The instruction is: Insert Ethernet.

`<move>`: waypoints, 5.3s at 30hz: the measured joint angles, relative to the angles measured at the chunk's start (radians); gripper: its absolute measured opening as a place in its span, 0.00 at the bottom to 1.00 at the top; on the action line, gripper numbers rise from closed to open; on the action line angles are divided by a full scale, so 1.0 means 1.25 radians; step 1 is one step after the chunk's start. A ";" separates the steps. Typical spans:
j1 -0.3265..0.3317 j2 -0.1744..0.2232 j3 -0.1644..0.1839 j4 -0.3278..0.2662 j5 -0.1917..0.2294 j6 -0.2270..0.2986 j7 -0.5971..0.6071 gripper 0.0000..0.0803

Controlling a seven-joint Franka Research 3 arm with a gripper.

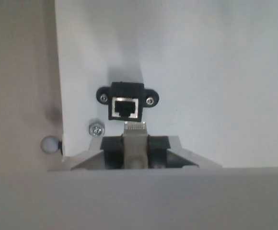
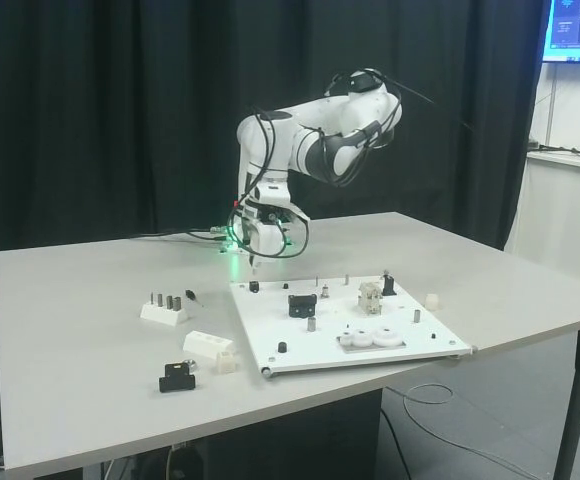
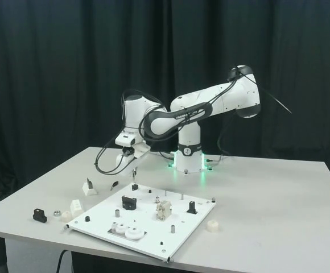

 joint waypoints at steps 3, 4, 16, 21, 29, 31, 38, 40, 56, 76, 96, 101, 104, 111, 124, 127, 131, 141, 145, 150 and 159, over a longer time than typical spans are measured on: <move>0.001 0.000 0.001 -0.005 0.012 0.000 -0.007 0.13; 0.001 0.000 0.001 -0.006 0.015 0.000 -0.009 0.13; -0.001 0.000 0.017 -0.019 0.028 -0.001 -0.013 0.13; -0.003 0.000 0.028 -0.022 0.033 -0.002 -0.013 0.13; -0.007 0.003 0.039 -0.025 0.044 -0.002 -0.013 0.13; -0.007 0.003 0.039 -0.025 0.045 -0.002 -0.013 0.13; -0.007 0.003 0.038 -0.025 0.046 -0.002 -0.013 0.13; -0.007 0.003 0.037 -0.025 0.047 -0.002 -0.013 0.13; -0.005 0.003 0.035 -0.025 0.055 -0.002 -0.013 0.13; -0.010 0.004 0.041 -0.027 0.069 0.003 -0.019 0.13; -0.015 0.004 0.050 -0.029 0.089 0.010 -0.034 0.13; -0.020 0.004 0.058 -0.029 0.099 0.012 -0.034 0.13; -0.020 0.004 0.058 -0.029 0.099 0.012 -0.034 0.13; -0.019 0.004 0.057 -0.029 0.099 0.011 -0.034 0.13; -0.019 0.004 0.056 -0.033 0.110 0.008 -0.047 0.13; -0.019 0.004 0.056 -0.034 0.112 0.008 -0.048 0.13; -0.019 0.004 0.055 -0.035 0.114 0.007 -0.049 0.13; -0.020 0.004 0.055 -0.036 0.117 0.005 -0.055 0.13; -0.021 0.004 0.055 -0.036 0.118 0.005 -0.055 0.13; -0.023 0.004 0.055 -0.036 0.122 0.002 -0.058 0.13; -0.033 0.004 0.056 -0.037 0.134 -0.008 -0.072 0.13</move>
